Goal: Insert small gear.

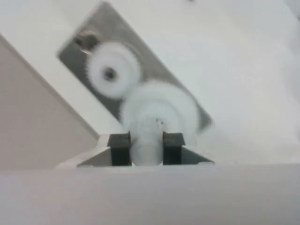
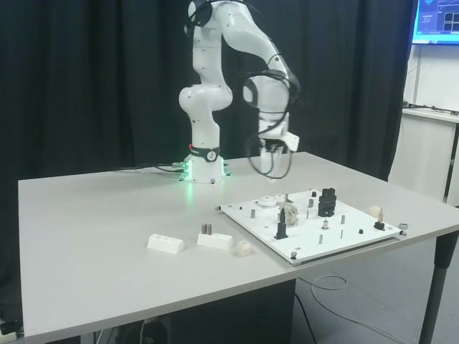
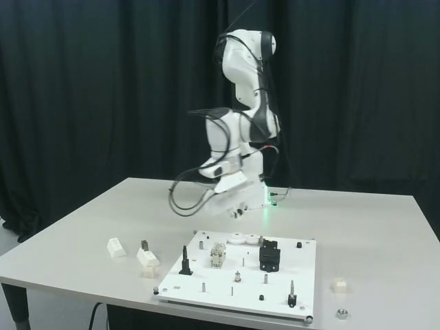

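Observation:
In the wrist view my gripper point(image 1: 146, 147) is shut on a small white gear point(image 1: 147, 140), held between the two black pads point(image 1: 120, 147). Below it a grey plate point(image 1: 108, 23) carries two white gears: a medium one point(image 1: 112, 72) and a larger one point(image 1: 161, 108) directly under the held gear. In the room views the gripper point(image 2: 273, 147) point(image 3: 237, 212) hangs well above the back edge of the white board point(image 2: 315, 240) point(image 3: 227, 278). The mounted gears point(image 2: 271, 201) point(image 3: 244, 238) lie there.
The board carries a black block point(image 2: 328, 202) point(image 3: 269, 256), pegs and a black post point(image 2: 281, 228) point(image 3: 185, 264). White blocks point(image 2: 166, 243) point(image 2: 215, 240) point(image 3: 115, 247) lie on the grey table beside the board. A small white part point(image 3: 338, 284) and a nut point(image 3: 342, 313) lie on the other side.

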You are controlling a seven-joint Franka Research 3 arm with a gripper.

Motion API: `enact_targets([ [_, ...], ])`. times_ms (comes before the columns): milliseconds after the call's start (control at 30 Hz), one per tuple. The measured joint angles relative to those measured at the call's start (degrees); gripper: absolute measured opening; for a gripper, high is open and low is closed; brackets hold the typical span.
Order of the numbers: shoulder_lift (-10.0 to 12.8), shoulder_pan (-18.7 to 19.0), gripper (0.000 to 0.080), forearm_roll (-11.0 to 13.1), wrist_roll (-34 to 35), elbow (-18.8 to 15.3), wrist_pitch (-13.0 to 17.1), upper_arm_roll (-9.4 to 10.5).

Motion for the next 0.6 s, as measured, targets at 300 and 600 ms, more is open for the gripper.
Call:
enact_targets([
  [300,0.0,4.7,0.0140,-5.3,9.5,0.7,-1.9,3.77],
  [600,0.5,7.5,0.0140,-11.2,19.4,0.6,-1.9,7.48],
])
